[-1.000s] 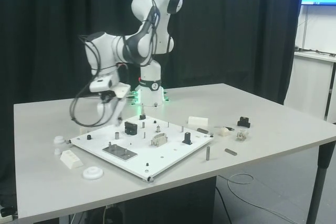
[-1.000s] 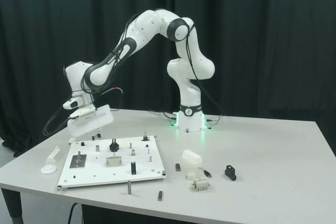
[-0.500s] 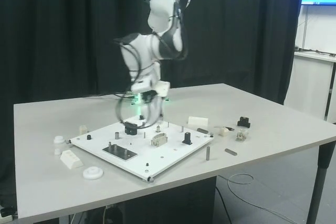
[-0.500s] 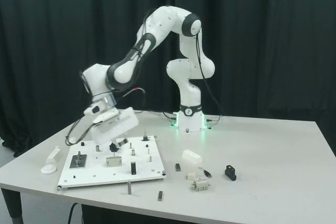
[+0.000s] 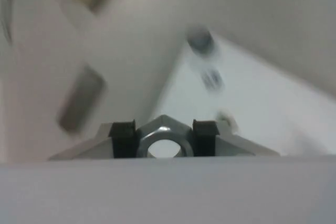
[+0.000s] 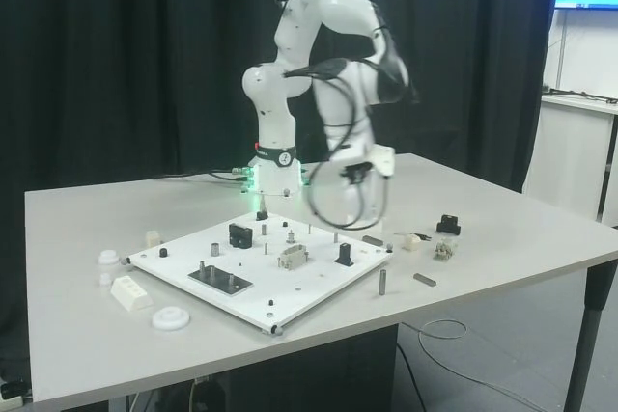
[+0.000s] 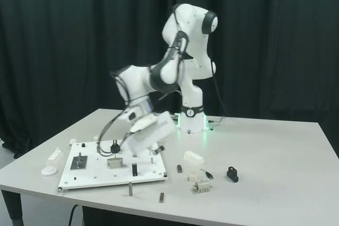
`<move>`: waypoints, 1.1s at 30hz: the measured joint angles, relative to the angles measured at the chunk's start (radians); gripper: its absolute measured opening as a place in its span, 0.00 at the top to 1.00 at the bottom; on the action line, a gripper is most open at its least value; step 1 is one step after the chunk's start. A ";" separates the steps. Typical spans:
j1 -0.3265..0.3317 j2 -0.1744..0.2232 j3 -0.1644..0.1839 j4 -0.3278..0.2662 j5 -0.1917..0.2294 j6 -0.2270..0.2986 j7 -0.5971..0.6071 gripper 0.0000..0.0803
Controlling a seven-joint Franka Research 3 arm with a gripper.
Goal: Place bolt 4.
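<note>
Between the black fingertips of the end effector [image 5: 164, 139], pinched tight, sits grey bolt 4 [image 5: 164, 142].

The first room view stands well back off one corner of the grey table [image 6: 77, 267], at about tabletop height, looking obliquely across the white assembly board [image 6: 290, 298] toward the arm's base [image 6: 273, 173] and the black curtain [image 6: 116, 55] behind. The second room view faces the arm's base [image 7: 192, 118] squarely from across the grey table [image 7: 275, 183], slightly higher and equally distant, sharing the white assembly board [image 7: 106, 177] and arm. The wrist view looks down close past both black fingertips [image 5: 124, 137] at the board's corner.
</note>
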 joint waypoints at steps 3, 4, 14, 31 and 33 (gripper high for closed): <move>0.061 0.000 0.006 0.000 0.006 0.024 0.071 0.71; 0.081 0.000 0.009 -0.001 0.008 0.035 0.095 0.71; 0.263 0.008 0.055 0.000 0.009 0.185 0.340 0.71; 0.479 0.147 0.078 0.094 0.003 0.344 0.674 0.71; 0.488 0.170 0.078 0.115 -0.001 0.339 0.704 0.71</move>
